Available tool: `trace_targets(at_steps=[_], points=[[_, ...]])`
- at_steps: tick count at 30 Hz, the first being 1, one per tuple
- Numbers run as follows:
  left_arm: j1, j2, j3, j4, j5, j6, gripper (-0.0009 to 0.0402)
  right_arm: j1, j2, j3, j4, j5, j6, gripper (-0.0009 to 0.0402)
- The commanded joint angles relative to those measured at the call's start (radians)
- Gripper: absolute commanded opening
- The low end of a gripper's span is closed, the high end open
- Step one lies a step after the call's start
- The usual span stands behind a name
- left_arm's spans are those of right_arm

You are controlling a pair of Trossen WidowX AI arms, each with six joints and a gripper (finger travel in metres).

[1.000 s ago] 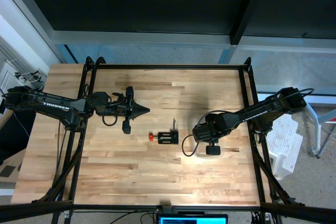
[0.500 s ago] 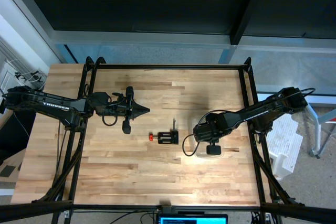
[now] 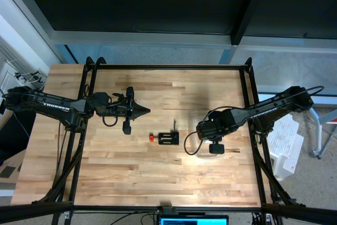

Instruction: Pick the USB-C connector and install on taskboard

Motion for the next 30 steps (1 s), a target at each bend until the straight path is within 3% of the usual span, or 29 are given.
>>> trace_targets(at_steps=[1, 11, 30], points=[[0.0, 0.0, 0.0, 0.0, 0.0, 0.0, 0.0, 0.0, -0.011, 0.043, -0.038, 0.0, 0.005, 0.0], [0.0, 0.0, 0.0, 0.0, 0.0, 0.0, 0.0, -0.007, -0.011, 0.208, -0.182, 0.0, 0.008, 0.0], [0.0, 0.0, 0.0, 0.0, 0.0, 0.0, 0.0, -0.05, 0.014, 0.226, -0.18, 0.007, 0.025, 0.0]])
